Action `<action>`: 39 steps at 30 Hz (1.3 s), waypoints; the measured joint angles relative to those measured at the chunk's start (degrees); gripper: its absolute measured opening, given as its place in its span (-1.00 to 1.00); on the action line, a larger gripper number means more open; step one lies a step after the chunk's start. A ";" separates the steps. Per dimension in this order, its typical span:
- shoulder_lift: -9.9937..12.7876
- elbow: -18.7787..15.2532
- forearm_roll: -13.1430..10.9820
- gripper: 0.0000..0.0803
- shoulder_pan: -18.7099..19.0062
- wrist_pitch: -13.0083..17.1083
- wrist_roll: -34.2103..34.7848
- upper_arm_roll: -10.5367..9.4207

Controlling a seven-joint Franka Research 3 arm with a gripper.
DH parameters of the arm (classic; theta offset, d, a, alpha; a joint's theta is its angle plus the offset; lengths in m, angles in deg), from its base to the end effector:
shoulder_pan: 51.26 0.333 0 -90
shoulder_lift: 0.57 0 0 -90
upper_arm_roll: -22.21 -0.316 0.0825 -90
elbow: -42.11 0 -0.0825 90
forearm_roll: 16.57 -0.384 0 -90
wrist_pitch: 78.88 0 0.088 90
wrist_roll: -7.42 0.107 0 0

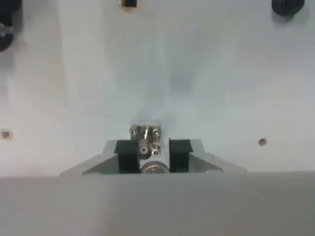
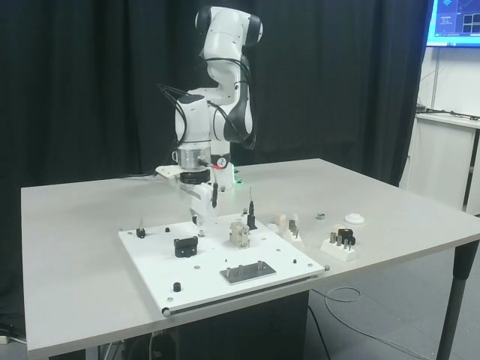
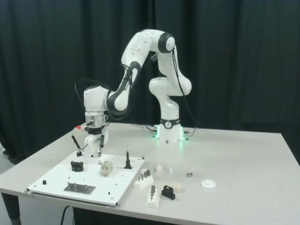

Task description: Insert BNC.

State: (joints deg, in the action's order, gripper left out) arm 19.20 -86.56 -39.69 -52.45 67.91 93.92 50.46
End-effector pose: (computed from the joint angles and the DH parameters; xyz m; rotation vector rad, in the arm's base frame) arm 0.4698 -0.2753 0.2314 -1.2074 2.8213 -0.0013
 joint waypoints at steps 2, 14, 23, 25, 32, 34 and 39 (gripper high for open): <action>0.01 0.11 0.00 -0.69 0.02 -0.01 0.69 0.00; 0.91 0.97 0.32 -0.69 0.07 0.67 6.68 0.11; 2.56 2.15 1.09 -0.69 0.09 1.19 10.18 0.37; 2.77 2.30 1.29 -0.69 0.11 1.19 10.85 0.38; 3.34 2.61 1.35 -0.69 0.22 1.10 14.22 0.41; 3.39 2.62 1.38 -0.69 0.25 1.02 14.66 0.41; 3.42 2.64 1.48 -0.69 0.35 0.55 14.98 0.41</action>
